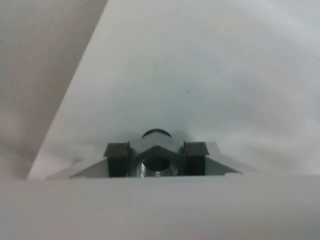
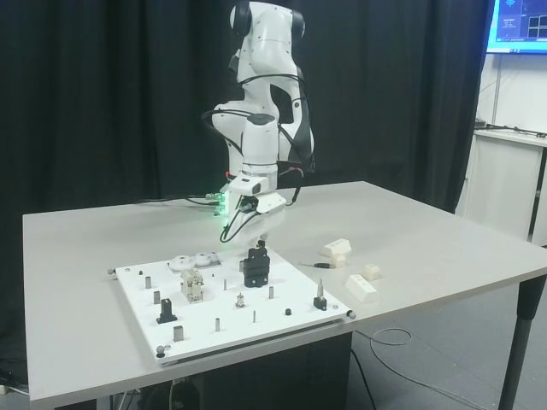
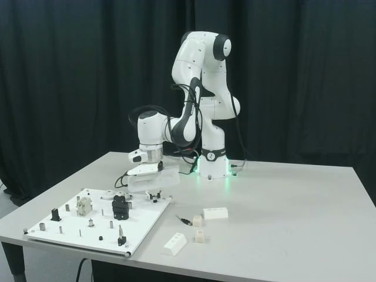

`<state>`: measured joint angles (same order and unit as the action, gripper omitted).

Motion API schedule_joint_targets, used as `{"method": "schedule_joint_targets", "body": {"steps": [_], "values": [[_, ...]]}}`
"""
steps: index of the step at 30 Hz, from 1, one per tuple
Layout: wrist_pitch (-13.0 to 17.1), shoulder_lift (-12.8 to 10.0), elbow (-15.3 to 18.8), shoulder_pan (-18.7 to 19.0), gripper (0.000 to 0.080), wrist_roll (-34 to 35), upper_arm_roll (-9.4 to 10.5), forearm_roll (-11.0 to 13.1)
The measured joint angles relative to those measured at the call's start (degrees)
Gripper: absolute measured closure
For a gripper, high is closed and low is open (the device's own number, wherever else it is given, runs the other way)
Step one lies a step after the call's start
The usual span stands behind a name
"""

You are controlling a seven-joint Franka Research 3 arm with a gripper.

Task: Insert bolt 4.

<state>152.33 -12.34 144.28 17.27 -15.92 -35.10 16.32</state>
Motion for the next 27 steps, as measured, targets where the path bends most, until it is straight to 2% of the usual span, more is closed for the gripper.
{"method": "schedule_joint_targets", "body": {"steps": [6, 14, 27], "values": [[-0.47, -0.11, -0.27, -0.03, 0.0578, 3.84, 0.00, 0.00], [-1.05, -0.30, -0.62, -0.08, 0.0578, 12.43, -0.01, 0.00], [-2.22, -0.65, -1.25, -0.07, 0.0578, 18.57, -0.22, 0.00]]}}
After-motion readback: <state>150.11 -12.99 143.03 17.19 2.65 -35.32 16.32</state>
